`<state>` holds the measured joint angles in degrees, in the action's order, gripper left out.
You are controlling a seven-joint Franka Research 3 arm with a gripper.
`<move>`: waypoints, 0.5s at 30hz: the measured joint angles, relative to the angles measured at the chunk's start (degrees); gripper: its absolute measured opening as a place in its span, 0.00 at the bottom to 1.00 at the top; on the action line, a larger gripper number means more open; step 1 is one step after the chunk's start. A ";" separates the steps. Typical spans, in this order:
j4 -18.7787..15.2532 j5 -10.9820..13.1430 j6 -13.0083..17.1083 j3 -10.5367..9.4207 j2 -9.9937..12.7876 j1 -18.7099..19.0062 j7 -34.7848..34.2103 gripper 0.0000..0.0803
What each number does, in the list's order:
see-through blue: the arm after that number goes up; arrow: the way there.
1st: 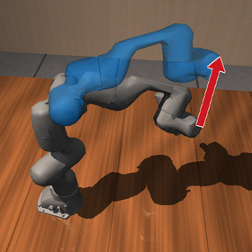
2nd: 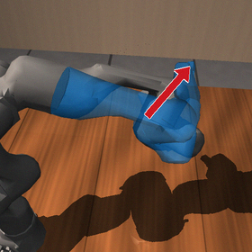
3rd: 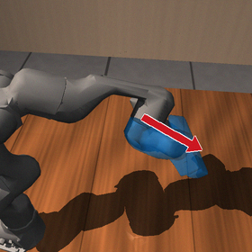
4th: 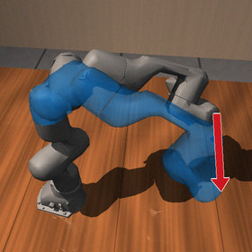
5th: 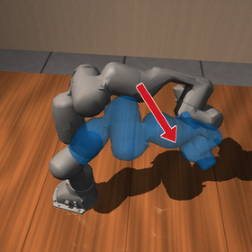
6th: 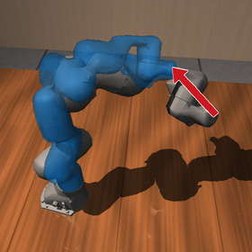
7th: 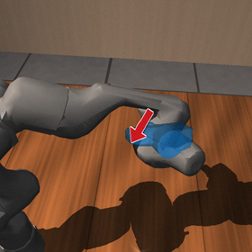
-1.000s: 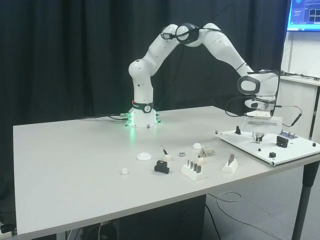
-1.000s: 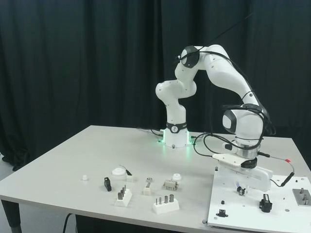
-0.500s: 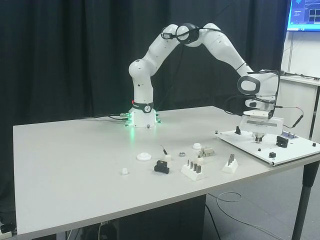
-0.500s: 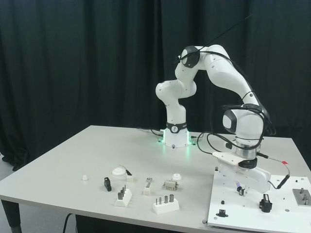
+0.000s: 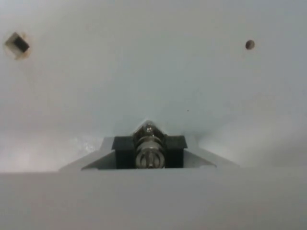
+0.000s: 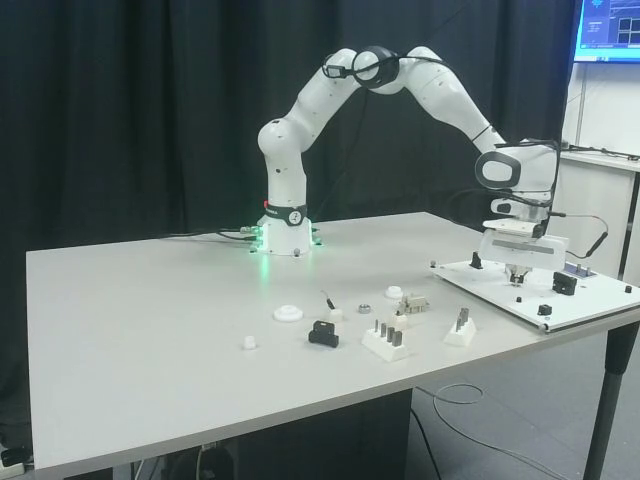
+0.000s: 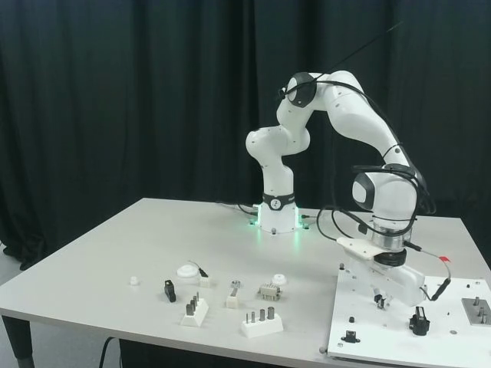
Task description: Insert BNC.
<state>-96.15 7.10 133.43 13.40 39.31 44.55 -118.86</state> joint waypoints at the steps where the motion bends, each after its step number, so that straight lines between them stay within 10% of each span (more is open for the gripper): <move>1: 0.00 0.00 0.01 0.03 0.01 0.03 -0.57 0.15; 15: -0.07 1.17 0.08 0.60 0.04 0.40 -6.35 0.15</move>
<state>-96.22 8.27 133.51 14.00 39.35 44.95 -125.20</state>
